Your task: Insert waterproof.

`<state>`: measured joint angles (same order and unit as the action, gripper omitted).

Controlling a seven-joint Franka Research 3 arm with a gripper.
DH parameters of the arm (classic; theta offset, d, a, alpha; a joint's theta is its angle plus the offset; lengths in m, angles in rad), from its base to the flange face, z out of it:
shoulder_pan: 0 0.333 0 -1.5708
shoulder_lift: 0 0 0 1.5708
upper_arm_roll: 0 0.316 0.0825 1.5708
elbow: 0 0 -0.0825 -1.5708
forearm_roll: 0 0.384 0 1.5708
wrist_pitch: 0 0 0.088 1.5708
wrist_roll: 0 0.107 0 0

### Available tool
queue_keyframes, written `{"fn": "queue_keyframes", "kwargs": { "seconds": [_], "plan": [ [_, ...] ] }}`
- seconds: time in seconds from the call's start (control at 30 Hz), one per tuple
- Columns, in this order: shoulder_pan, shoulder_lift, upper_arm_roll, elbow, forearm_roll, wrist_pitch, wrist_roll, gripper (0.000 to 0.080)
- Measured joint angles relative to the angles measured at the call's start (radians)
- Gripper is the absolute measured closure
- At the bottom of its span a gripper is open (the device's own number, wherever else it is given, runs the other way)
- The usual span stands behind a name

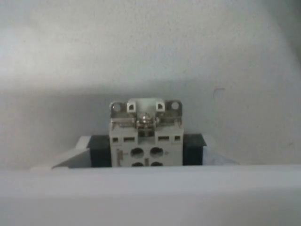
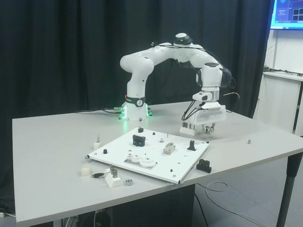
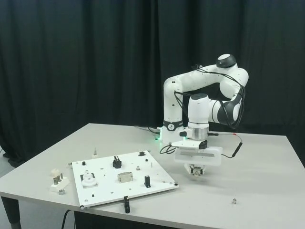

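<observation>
Claw (image 3: 196,171) is low over the grey desk (image 3: 267,162), off the white board's (image 2: 156,158) far corner, pinching the waterproof connector (image 1: 146,136) btw. its black pads. Looks like carry stage. Judging: keep grip square, lift clear, line up w/ the socket before pushing. Connector's long axis runs along the fingers, pin holes facing the wrist.

So the grey table (image 2: 57,142) has a big white board (image 2: 156,158) lying flat near the front edge, with small parts stuck on it. Off the board, sitting straight on the table: a little white block (image 2: 85,171), a white holder with pegs (image 2: 113,179), a nut (image 2: 128,181), a black clip (image 2: 204,165) just beside the board's corner, and a tiny bolt (image 2: 248,140) well apart on its own. The arm's base (image 2: 134,109) is bolted on at the back.
</observation>
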<state>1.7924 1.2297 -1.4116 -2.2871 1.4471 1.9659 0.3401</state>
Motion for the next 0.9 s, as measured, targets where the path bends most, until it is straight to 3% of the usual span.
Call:
{"fn": "queue_keyframes", "kwargs": {
  "seconds": [0.9],
  "plan": [
    [0.0,-0.013,-0.027,0.006,-0.015,-0.025,0.004,0.0492]
  ]
}}
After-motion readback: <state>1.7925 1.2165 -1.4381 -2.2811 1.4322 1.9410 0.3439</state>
